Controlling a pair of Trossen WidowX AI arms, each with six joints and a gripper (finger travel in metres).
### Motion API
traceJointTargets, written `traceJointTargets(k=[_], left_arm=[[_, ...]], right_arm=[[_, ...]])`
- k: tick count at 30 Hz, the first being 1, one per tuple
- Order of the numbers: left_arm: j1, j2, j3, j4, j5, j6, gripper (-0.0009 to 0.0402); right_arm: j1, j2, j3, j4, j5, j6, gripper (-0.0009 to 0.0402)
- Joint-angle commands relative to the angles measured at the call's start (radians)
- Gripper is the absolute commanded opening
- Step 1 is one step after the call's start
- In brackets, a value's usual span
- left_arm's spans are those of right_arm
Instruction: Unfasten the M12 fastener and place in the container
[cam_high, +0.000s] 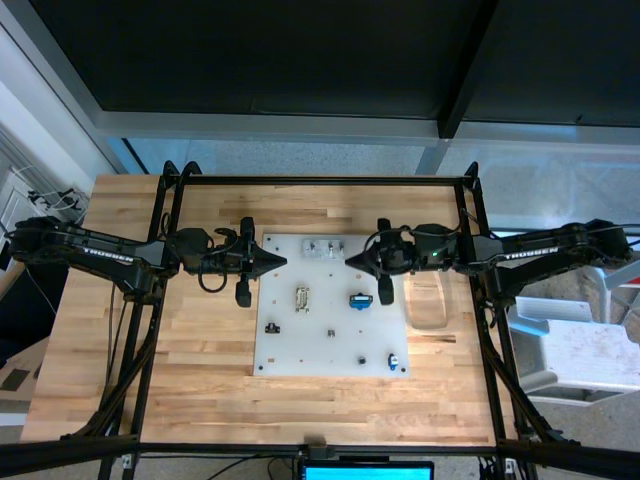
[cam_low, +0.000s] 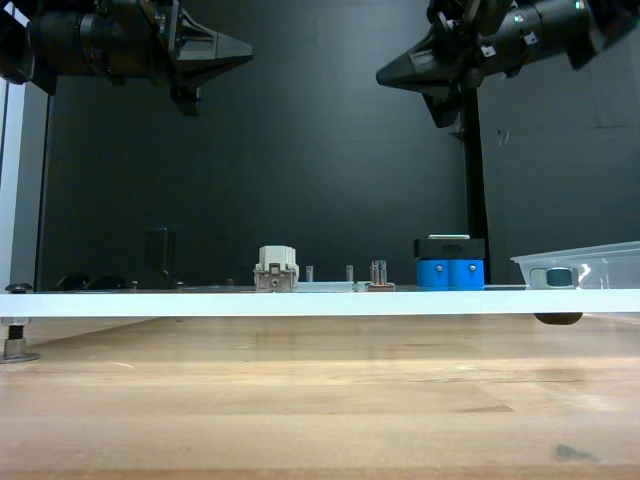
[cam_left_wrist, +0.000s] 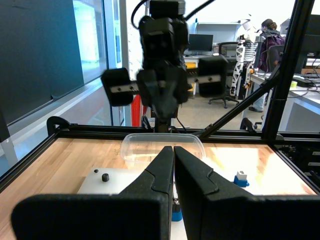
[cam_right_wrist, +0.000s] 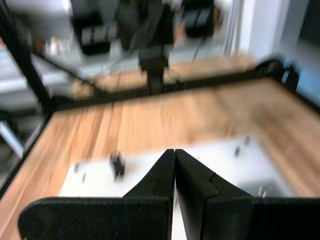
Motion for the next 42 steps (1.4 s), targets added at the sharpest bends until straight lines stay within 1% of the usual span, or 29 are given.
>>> traceJointTargets(k=[1,5,9,16,19,28,32,36,41,42], left_arm=[[0.0,0.0,0.0,0.0,0.0,0.0,0.0],[0.0,0.0,0.0,0.0,0.0,0.0,0.0],[0.0,0.0,0.0,0.0,0.0,0.0,0.0],[0.0,0.0,0.0,0.0,0.0,0.0,0.0],[0.0,0.0,0.0,0.0,0.0,0.0,0.0],[0.0,0.0,0.0,0.0,0.0,0.0,0.0],[0.0,0.0,0.0,0.0,0.0,0.0,0.0],[0.0,0.0,0.0,0.0,0.0,0.0,0.0],[0.0,0.0,0.0,0.0,0.0,0.0,0.0],[0.0,0.0,0.0,0.0,0.0,0.0,0.0]], right_arm=[[0.028,0.018,0.078,-0.188,0.0,0.035,0.0],[0.065,0.056,0.166,-0.394,0.0,0.061,0.0],[0.119,0.107,0.246,-0.552,0.001,0.102,0.0],[0.191,0.212,0.388,-0.779,0.004,0.182,0.0],[0.218,0.256,0.438,-0.85,0.029,0.216,0.0],[0.282,0.422,0.608,-1.091,0.026,0.307,0.0],[0.314,0.492,0.688,-1.18,0.023,0.351,0.0],[0.343,0.557,0.759,-1.221,0.018,0.384,0.0],[0.379,0.626,0.813,-1.238,0.016,0.428,0.0],[0.386,0.638,0.82,-1.238,0.007,0.431,0.0]])
